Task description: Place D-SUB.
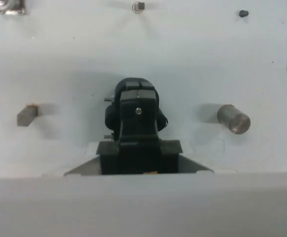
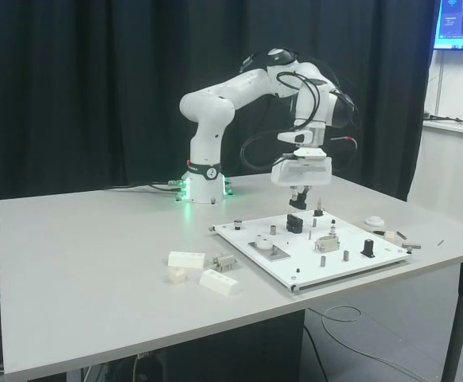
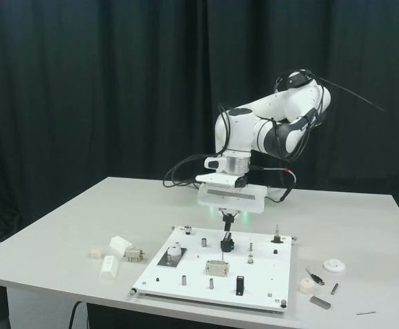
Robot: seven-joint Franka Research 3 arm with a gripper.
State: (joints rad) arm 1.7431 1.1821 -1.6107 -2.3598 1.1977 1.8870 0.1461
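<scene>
The black D-SUB plug (image 1: 133, 101) sits in the middle of the wrist view, upright, its lower end close over the white board (image 2: 351, 267). My gripper (image 1: 138, 148) is straight above it, and the two black fingers press against the sides of the plug's upper part. From the room cameras the D-SUB (image 2: 295, 223) (image 3: 227, 242) shows at the back middle of the board, directly under the gripper (image 2: 299, 203) (image 3: 227, 226). Whether the plug's base touches the board is hidden.
On the board around the plug are a short grey cylinder (image 1: 233, 119), a small grey block (image 1: 27, 115) and several other fittings. Two white blocks (image 2: 186, 259) (image 2: 219, 282) and a small connector (image 2: 223, 261) lie on the table beside the board. A white round part (image 3: 334, 265) lies on the other side.
</scene>
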